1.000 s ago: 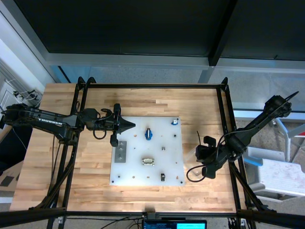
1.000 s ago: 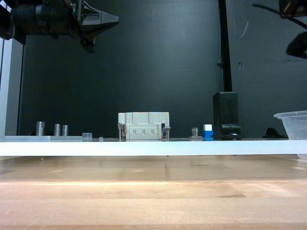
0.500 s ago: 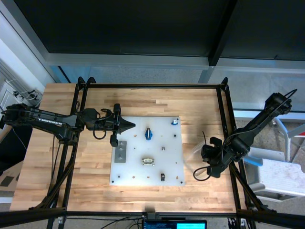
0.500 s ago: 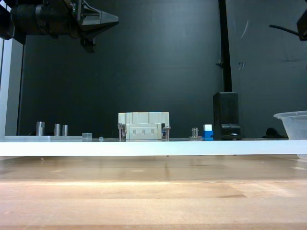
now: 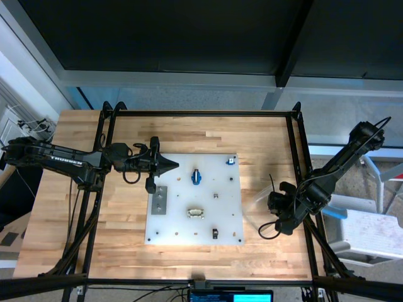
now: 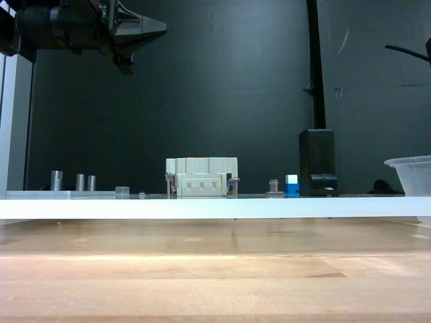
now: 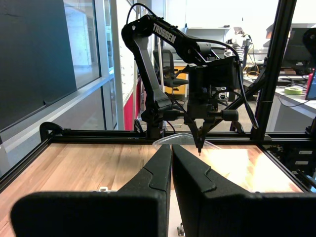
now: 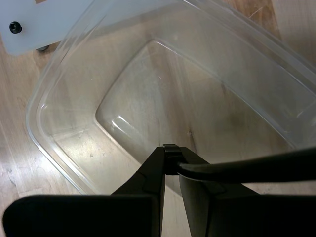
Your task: Remove the USB connector from the USB hub and place in the container
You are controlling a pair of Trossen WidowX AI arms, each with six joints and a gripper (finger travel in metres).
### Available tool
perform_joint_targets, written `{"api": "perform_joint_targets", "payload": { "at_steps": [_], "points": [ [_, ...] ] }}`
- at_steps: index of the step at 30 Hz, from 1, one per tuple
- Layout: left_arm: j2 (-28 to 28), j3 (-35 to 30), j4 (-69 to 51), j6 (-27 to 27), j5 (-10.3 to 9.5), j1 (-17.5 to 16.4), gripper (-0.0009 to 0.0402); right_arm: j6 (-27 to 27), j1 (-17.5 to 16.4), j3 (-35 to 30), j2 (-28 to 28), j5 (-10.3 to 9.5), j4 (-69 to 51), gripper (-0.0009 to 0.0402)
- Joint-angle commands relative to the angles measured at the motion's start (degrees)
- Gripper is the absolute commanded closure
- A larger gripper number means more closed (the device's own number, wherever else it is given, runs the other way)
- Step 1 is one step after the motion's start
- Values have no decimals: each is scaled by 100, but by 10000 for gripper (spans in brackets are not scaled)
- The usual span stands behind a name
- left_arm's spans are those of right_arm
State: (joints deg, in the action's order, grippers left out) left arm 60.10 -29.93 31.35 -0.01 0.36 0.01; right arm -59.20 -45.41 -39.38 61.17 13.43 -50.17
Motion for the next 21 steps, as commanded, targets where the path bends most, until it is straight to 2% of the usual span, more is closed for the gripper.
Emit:
{"api": "perform_joint_targets", "payload": {
  "at_steps": [1,8,11,21],
  "points": [
    [2,-2,0,0,0,0,392,7,0,-2,4,2,13,393],
    [0,-2,0,0,2,0,392,4,-2,-2,4,-22,20,378],
    [0,-2,0,0,0,0,392,-20,0,-2,4,-107,26,352],
    [0,-2,0,0,2,0,392,-144,0,-2,4,-105,35,254]
  ]
}}
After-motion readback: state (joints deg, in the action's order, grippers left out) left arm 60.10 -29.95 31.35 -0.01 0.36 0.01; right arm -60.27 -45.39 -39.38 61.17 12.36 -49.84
